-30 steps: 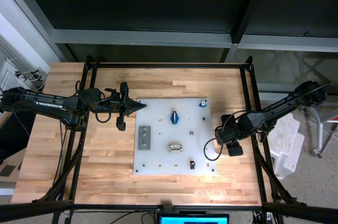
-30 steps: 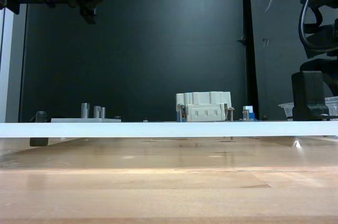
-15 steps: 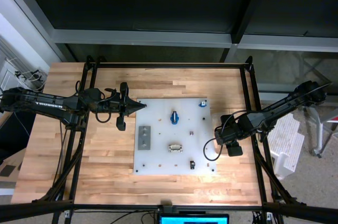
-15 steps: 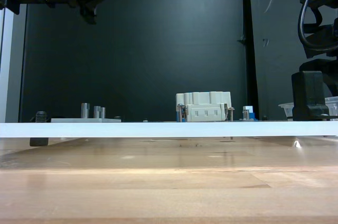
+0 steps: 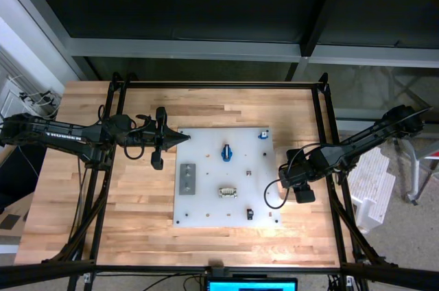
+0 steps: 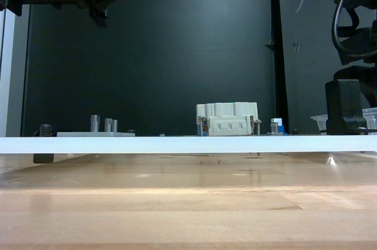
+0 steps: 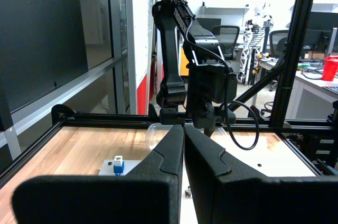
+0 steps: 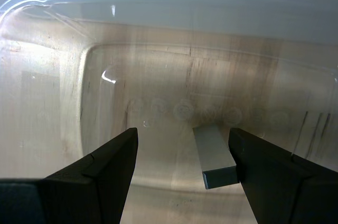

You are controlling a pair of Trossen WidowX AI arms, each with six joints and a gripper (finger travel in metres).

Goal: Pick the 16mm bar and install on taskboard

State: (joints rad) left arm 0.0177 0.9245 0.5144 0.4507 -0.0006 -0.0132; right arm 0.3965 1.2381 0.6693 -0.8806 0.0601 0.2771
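The 16mm bar [image 8: 214,155] is a short grey metal block lying free on the floor of a clear plastic bin [image 8: 158,34]. My right gripper [image 8: 182,167] is open and reaches down into that bin, with the bar between its fingers, close to one finger [image 8: 274,182] and not gripped. From above, the right gripper [image 5: 293,173] hangs just off the right edge of the white taskboard [image 5: 206,210]. My left gripper [image 5: 184,138] is shut and empty, held high at the board's far left corner, its fingertips [image 7: 174,139] pressed together.
On the board are a grey block [image 5: 187,178] with short pegs [image 6: 94,123], a beige connector [image 5: 228,192], a blue knob [image 5: 227,152] and a small blue part [image 5: 262,135]. A black frame [image 5: 322,140] borders the table. The right arm [image 7: 182,44] faces the left wrist camera.
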